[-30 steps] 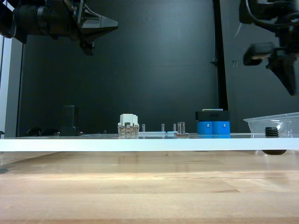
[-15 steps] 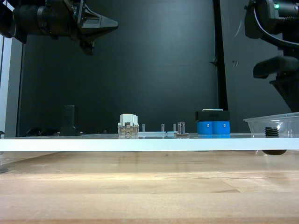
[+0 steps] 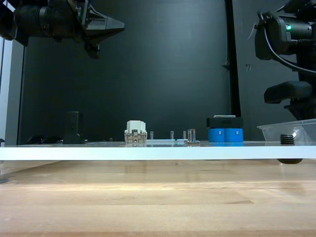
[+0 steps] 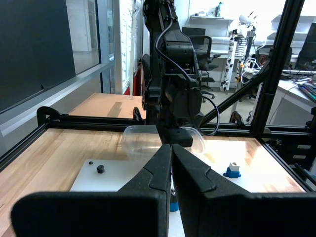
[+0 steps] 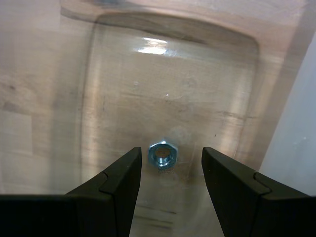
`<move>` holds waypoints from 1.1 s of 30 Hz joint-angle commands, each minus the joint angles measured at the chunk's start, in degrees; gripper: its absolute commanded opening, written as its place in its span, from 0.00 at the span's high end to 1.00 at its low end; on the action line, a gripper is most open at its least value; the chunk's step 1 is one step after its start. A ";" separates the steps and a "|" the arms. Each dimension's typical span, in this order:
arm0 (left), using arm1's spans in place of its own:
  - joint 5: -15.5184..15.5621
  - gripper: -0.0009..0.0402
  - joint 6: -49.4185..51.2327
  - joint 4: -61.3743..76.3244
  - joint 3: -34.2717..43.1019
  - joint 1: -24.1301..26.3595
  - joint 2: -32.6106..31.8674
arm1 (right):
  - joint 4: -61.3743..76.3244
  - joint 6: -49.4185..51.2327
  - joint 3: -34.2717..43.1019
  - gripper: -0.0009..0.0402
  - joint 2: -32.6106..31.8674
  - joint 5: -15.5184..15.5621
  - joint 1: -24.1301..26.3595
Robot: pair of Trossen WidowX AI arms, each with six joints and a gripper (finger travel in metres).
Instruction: Pick the M12 nut and place it on its threads and fasten
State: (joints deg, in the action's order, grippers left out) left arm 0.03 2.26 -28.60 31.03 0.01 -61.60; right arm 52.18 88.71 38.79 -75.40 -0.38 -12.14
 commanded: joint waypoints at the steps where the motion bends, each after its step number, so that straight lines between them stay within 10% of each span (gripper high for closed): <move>1: 0.00 0.98 -0.02 0.02 -0.02 0.00 0.00 | -0.33 -1.27 -0.50 0.57 -0.09 0.31 0.02; 33: 0.00 0.98 -0.02 0.02 -0.02 0.00 0.00 | -5.40 -1.49 -4.37 0.57 0.17 -1.53 1.55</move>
State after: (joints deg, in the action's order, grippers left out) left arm 0.03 2.24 -28.58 31.00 0.01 -61.60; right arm 46.78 87.24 34.39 -75.24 -1.96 -10.57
